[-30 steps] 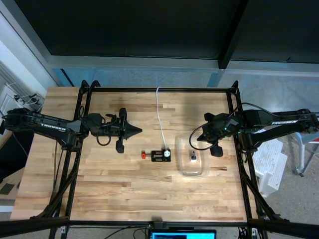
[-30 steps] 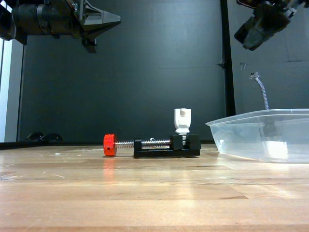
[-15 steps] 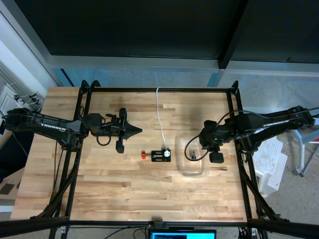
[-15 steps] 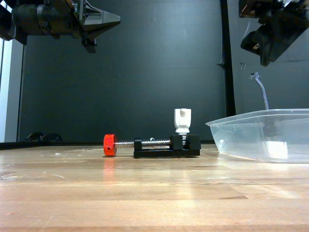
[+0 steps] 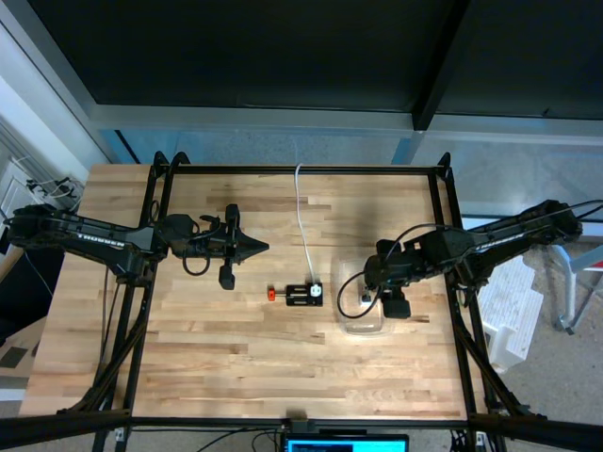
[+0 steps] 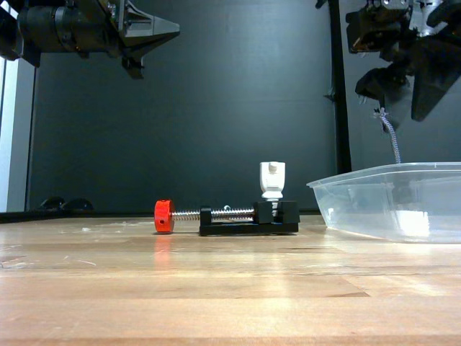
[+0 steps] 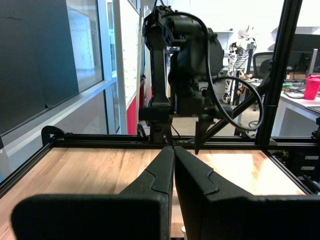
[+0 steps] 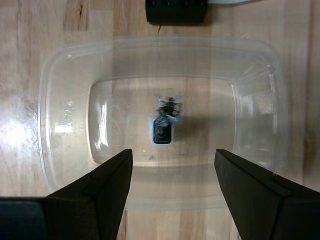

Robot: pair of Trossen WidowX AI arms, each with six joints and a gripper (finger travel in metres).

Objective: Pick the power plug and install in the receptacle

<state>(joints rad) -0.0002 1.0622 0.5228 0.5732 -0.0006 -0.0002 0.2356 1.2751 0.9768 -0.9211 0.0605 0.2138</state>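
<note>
Left gripper [image 5: 262, 248] hangs high over the left half of the table [image 5: 188, 348], well apart from all task items; the left wrist view shows its fingers [image 7: 162, 170] pressed together with nothing between them. Right gripper [image 8: 173, 151] is positioned over the clear plastic tray [image 8: 50, 100], pointing straight down, with its two fingers [image 8: 112, 182] spread wide and holding nothing; in the low view it stands above the tray rim [image 6: 382, 173], not inside it. The power plug [image 8: 162, 133] lies on the tray floor near its middle, directly below the gap between the spread fingers and not in contact with them. A thin braided piece beside the plug is too blurred to identify. The receptacle [image 5: 316, 288] stands upright, clamped in the small black vise [image 5: 300, 296], with the orange-red knob [image 5: 270, 294] on the vise's left end. The vise sits just left of the tray, apart from it. A white cable [image 5: 303, 217] runs from the receptacle toward the far edge of the table
</note>
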